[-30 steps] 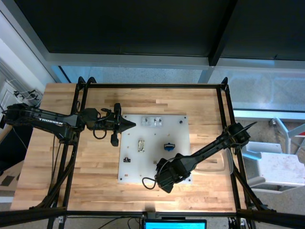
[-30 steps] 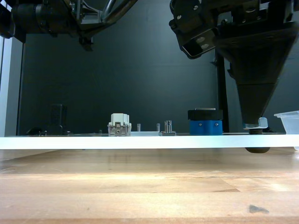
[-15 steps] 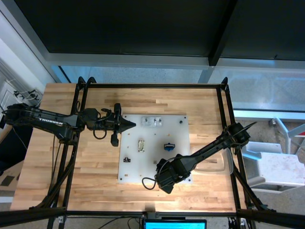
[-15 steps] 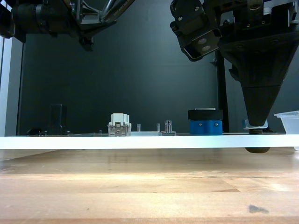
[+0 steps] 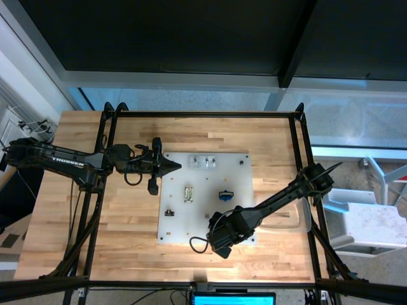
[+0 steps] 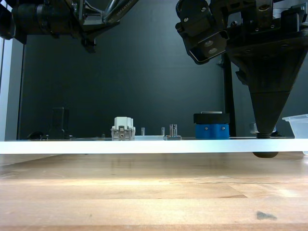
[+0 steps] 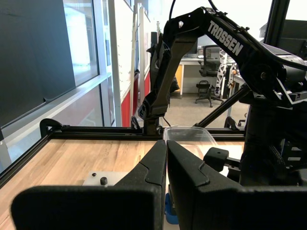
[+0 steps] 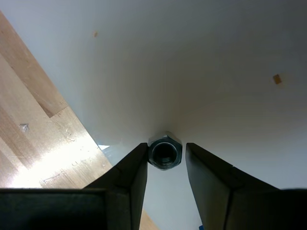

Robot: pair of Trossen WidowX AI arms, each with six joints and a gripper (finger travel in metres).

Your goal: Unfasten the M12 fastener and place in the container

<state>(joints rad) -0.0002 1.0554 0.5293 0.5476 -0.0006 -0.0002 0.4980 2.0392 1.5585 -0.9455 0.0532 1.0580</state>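
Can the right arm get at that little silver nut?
Probably yes: the right gripper straddles the nut on the white board, nothing between them. The left gripper hangs parked over the board's far left corner.

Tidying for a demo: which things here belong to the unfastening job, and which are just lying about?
In the job: M12 nut, right end effector shut on it at the near right of the board, container.
Lying about: blue-and-black part, pale connector, left end effector parked shut over the left of the board.
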